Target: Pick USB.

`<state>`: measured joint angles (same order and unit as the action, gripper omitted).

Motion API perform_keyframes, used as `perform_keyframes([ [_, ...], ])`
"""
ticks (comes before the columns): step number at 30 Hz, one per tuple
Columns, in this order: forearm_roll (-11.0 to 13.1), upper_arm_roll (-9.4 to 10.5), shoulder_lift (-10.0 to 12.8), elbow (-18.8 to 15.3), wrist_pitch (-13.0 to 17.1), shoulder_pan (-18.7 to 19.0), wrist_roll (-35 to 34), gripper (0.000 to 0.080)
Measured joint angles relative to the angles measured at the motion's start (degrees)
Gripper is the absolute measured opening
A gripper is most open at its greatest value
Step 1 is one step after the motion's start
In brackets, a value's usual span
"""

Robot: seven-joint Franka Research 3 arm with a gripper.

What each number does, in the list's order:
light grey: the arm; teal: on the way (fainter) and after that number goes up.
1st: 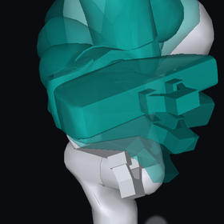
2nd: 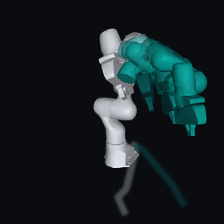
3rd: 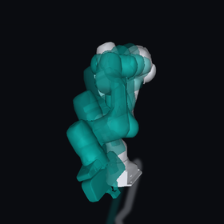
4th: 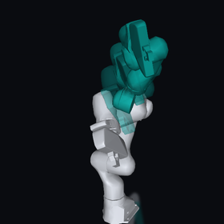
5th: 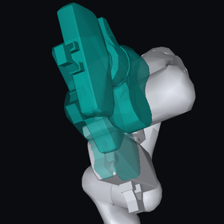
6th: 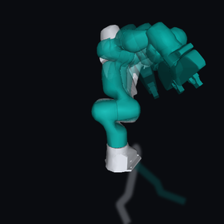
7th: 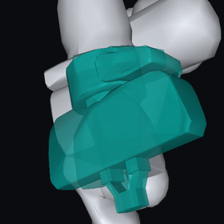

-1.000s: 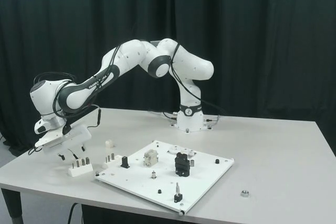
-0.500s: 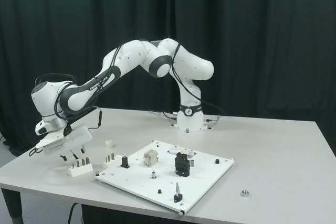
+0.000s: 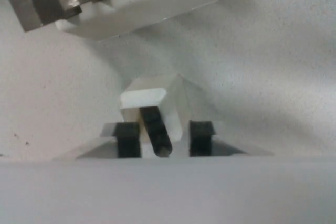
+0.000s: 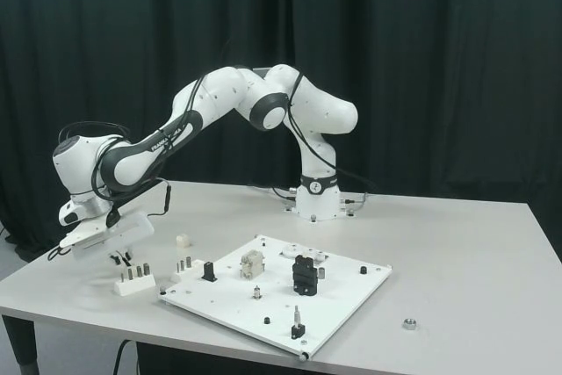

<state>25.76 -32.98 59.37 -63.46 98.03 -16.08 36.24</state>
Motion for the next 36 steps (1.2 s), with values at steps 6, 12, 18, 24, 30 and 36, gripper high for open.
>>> perform_keyframes([
  [6,0.0,-0.27,-0.1,-0.1,0.1,0.3,0.0,0.019],
  [12,0.0,-0.38,-0.4,-0.5,0.1,0.6,0.0,0.0063],
  [18,0.0,-0.9,-0.8,-0.6,-0.1,1.1,-0.1,0.0063],
  [24,0.0,-2.15,-1.8,-0.6,-1.4,2.0,-0.3,0.0063],
  [30,-0.2,-3.12,-3.4,-0.6,-3.0,2.7,-1.0,0.0063],
  [36,-0.3,-3.92,-4.9,-0.6,-4.2,3.4,-1.7,0.0059],
])
